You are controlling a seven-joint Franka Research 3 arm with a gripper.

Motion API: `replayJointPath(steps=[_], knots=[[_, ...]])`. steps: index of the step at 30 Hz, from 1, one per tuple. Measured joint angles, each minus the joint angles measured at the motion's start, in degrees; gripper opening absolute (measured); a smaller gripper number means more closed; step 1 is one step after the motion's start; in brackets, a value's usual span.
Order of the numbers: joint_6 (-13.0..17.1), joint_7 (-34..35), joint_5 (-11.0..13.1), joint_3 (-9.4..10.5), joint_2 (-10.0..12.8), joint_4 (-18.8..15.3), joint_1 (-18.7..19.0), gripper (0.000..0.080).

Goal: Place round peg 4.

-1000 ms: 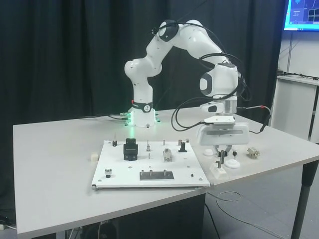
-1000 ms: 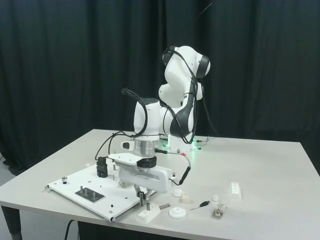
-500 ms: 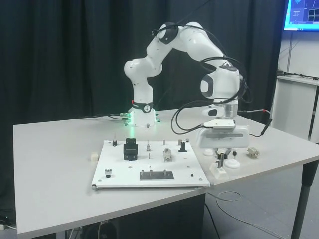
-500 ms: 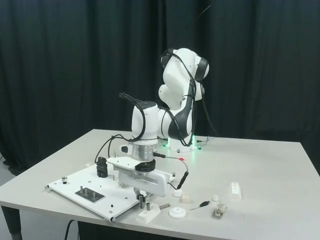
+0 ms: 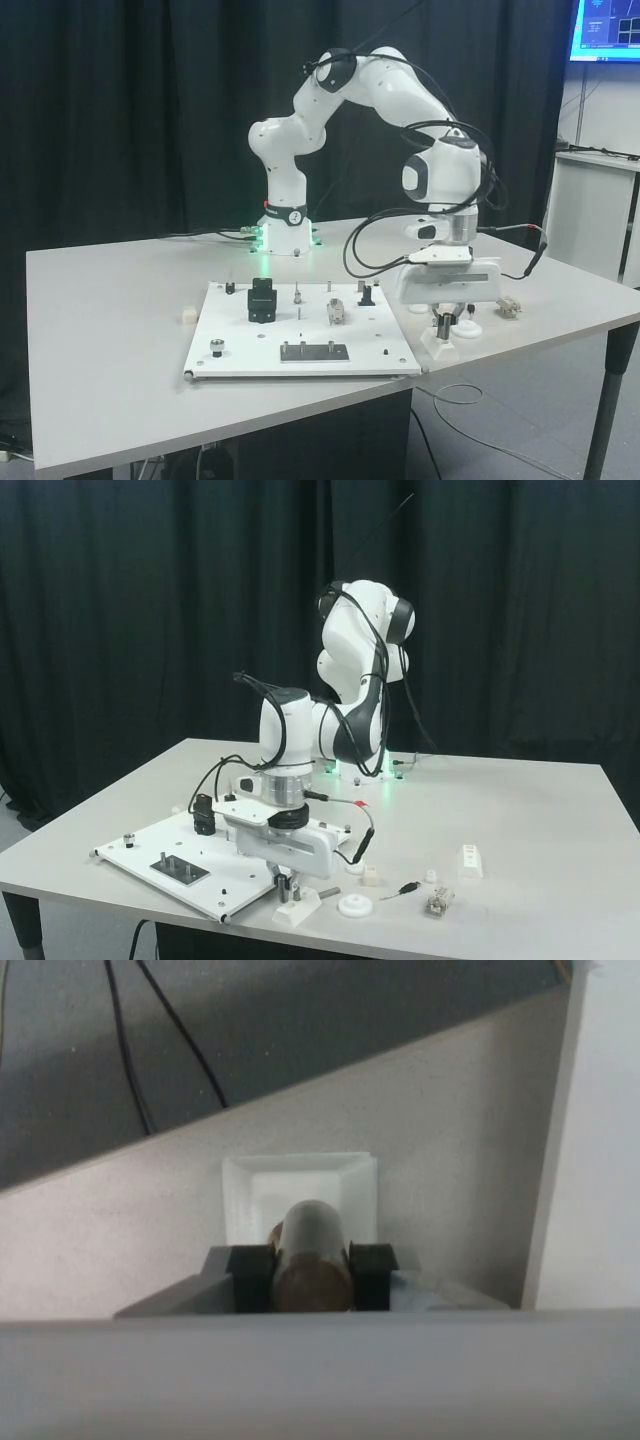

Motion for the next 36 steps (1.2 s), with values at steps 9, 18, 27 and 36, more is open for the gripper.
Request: replayJointPath(steps=[9, 18, 27, 36], knots=[[0.0, 0.0, 0.0, 0.22, 0.4, 0.1, 0.0, 0.0153], [0.0, 0.0, -0.2, 0.31, 0.7, 0.1, 0.0, 0.0153], [-0.6, 0.0, -0.2, 0.63, 0.9, 0.1, 0.0, 0.0153], [-1.1, 0.0, -0.6, 0.91, 0.9, 0.2, 0.0, 0.0153]])
